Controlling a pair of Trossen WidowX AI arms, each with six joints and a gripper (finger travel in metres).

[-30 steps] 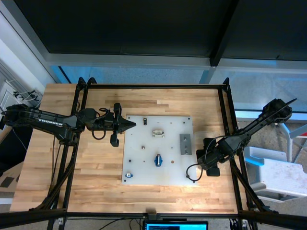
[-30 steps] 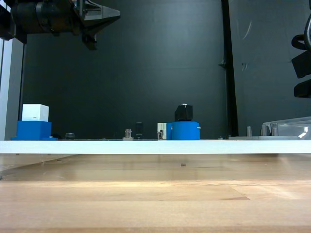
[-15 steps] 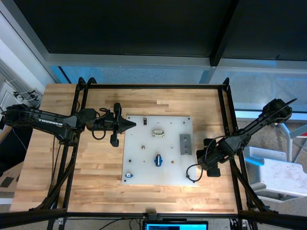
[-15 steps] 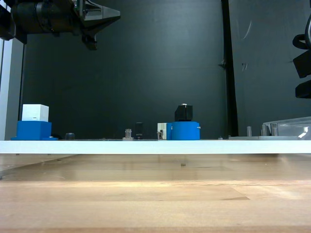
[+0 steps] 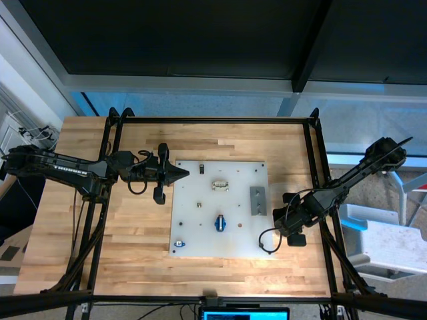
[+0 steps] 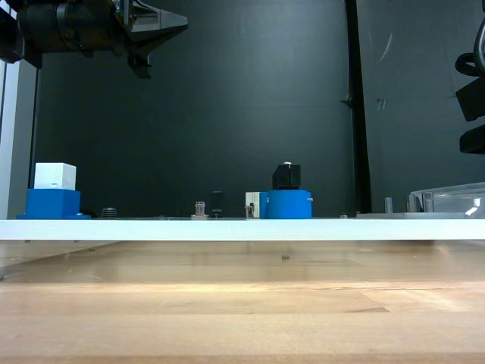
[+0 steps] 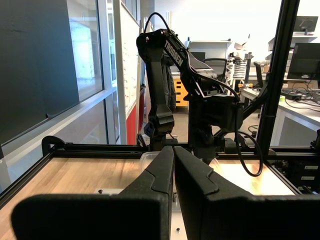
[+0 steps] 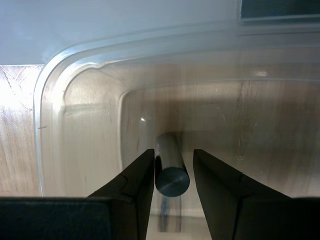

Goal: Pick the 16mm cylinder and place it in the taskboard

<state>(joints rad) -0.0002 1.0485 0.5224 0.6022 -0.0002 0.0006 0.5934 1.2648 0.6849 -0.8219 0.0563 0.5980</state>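
Observation:
The 16mm cylinder point(image 8: 171, 170), a short grey metal peg, sits between the fingers of my right gripper point(image 8: 174, 152) inside the clear plastic tray point(image 8: 80, 130). The fingers have closed in on its sides. In the high view my right gripper point(image 5: 291, 230) hangs just off the right edge of the taskboard point(image 5: 200, 227), a white square plate. My left gripper point(image 5: 185, 173) hovers over the board's far left corner with its fingers point(image 7: 165, 165) pressed together, holding nothing.
The board carries a blue knob point(image 5: 219, 223), a grey block point(image 5: 257, 200), a silvery connector point(image 5: 220, 185) and a blue-and-white part point(image 5: 178, 245). A black frame point(image 5: 213, 121) borders the wooden table. The tray's rim point(image 6: 455, 196) shows at the right in the low view.
My right gripper dipped a little and came back up over the tray. The left arm has stayed still.

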